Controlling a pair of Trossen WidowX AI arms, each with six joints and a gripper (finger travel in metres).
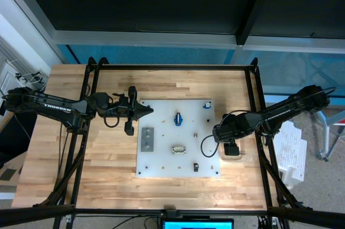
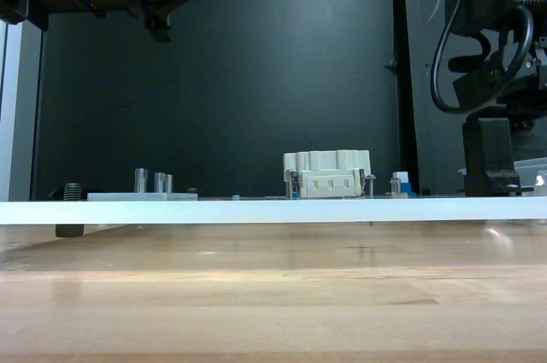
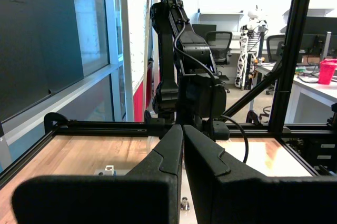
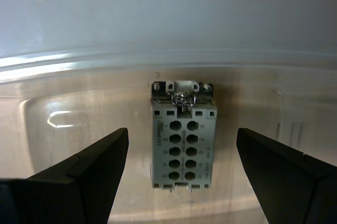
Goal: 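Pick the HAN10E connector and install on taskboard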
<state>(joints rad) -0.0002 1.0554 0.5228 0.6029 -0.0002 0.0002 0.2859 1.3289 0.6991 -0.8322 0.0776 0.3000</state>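
The HAN10E connector is a pale grey block with two rows of round contact holes, lying flat in a clear plastic tray. My right gripper points down over it, open, one finger on each side and neither touching. From above, that gripper hangs over the tray just right of the taskboard and hides the connector. My left gripper is shut on nothing, held high over the board's left edge. In the left wrist view its fingers are pressed together.
The white board carries a grey metal block, a blue knob and a beige socket, which the low view shows standing up. The black frame rails run along both sides of the table.
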